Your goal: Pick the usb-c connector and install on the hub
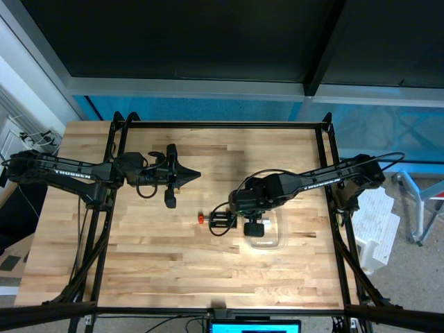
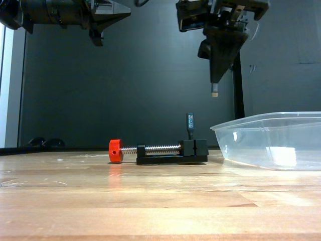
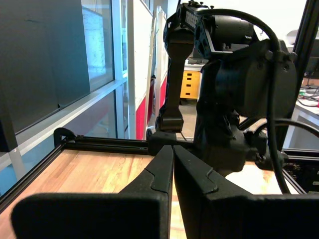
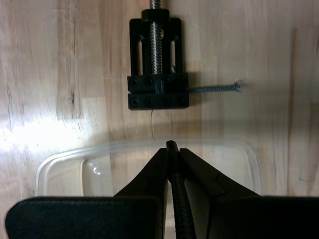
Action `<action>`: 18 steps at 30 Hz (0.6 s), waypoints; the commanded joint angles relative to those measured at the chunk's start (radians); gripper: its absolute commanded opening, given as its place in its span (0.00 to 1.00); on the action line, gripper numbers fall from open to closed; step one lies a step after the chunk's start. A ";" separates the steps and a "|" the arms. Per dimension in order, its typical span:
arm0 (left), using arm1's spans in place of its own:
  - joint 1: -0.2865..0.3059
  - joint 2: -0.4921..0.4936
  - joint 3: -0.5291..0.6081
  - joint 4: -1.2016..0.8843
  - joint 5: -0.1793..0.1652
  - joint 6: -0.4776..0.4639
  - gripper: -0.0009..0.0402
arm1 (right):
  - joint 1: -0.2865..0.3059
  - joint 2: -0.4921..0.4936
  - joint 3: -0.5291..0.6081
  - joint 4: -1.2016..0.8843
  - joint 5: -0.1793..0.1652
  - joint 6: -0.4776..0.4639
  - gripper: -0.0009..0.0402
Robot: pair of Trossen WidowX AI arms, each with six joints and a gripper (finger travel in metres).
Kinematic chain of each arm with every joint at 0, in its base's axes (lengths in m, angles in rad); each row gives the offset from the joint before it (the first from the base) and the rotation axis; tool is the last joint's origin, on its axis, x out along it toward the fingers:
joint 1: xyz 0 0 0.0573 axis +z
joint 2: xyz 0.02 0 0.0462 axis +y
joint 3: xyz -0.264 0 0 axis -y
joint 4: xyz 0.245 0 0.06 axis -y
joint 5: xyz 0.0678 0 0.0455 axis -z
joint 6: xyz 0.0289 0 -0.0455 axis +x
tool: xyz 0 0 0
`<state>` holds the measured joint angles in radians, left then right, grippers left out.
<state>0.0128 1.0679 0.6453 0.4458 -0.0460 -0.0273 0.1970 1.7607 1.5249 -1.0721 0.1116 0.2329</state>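
Left claw (image 3: 173,148) first: I see its two fingers pressed together tip to tip with nothing between them. It hangs high in the air, well off to the left of the hub (image 1: 222,220), and points toward the right arm. On the tabletop (image 1: 159,263) the hub lies flat. It is a small black block with a silver threaded screw running out to an orange-red knob (image 2: 115,150) at the end toward the left arm. From the block's other end a thin dark stem (image 2: 190,123) stands upright. Through the right wrist camera I can also make out a thin metal rod (image 4: 214,88) sticking out sideways from the block. Just to the right of the hub, close but with a strip of bare wood between them, sits a clear plastic tray (image 2: 251,145). Right claw (image 4: 172,151) hangs in the air over the tray's rim nearest the hub, to the right of the stem and well above its top, fingers pointing straight down. It is pinched tight on the usb-c connector (image 2: 214,89), whose short end pokes out below the fingertips, and a dark braided cable (image 4: 180,199) runs back between the fingers. Connector and hub are apart, with open air between them.
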 commanded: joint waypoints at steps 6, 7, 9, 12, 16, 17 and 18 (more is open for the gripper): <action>0.000 0.000 0.000 0.000 0.000 0.000 0.02 | -0.005 0.058 0.061 0.000 -0.003 -0.006 0.03; 0.000 0.000 0.000 0.000 0.000 0.000 0.02 | -0.006 0.066 0.069 0.000 -0.003 -0.006 0.03; 0.000 0.000 0.000 0.000 0.000 0.000 0.02 | -0.008 0.080 0.082 0.000 -0.003 -0.006 0.03; 0.000 0.000 0.000 0.000 0.000 0.000 0.02 | -0.010 0.097 0.101 0.001 -0.003 -0.006 0.03; 0.000 0.000 0.000 0.000 0.000 0.000 0.02 | -0.013 0.112 0.117 0.001 -0.003 -0.006 0.03; 0.000 0.000 0.000 0.000 0.000 0.000 0.02 | -0.014 0.113 0.119 -0.001 -0.003 -0.006 0.03; 0.000 0.000 0.000 0.000 0.000 0.000 0.02 | -0.014 0.113 0.120 0.002 -0.006 -0.004 0.03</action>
<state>0.0128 1.0679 0.6453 0.4458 -0.0460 -0.0273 0.1837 1.8717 1.6440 -1.0744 0.1085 0.2264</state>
